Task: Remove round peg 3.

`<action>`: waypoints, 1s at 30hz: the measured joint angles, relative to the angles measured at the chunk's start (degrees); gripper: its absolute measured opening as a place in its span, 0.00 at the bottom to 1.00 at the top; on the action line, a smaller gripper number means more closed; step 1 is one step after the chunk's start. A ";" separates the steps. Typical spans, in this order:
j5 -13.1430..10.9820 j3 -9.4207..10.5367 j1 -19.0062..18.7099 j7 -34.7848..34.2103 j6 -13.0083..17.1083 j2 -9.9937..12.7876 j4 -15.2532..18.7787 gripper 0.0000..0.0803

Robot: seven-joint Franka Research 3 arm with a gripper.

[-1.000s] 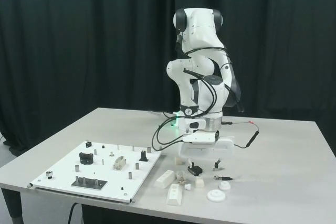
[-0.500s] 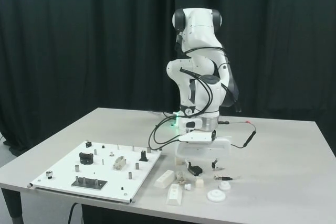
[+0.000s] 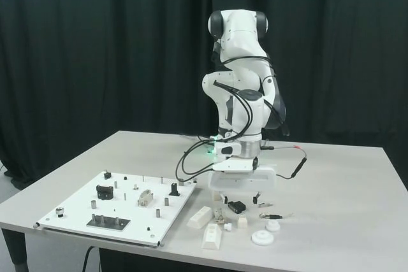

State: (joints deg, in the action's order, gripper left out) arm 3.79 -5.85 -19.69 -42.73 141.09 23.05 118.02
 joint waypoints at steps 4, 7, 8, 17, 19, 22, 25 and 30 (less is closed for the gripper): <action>0.00 0.00 0.42 -0.04 0.00 0.00 -0.21 1.00; 0.00 -0.01 0.67 -0.21 0.00 0.00 -0.33 1.00; 0.00 -0.01 0.74 -0.27 0.00 0.00 -0.37 1.00; -0.03 0.00 0.93 -1.01 0.00 0.00 -0.50 1.00; -0.04 0.00 0.93 -1.14 0.00 0.00 -0.52 1.00; -0.08 0.01 0.93 -1.51 0.00 0.00 -0.55 1.00; -0.12 0.04 0.93 -1.91 0.00 0.00 -0.56 1.00; -0.13 0.06 0.93 -2.29 0.00 0.00 -0.65 1.00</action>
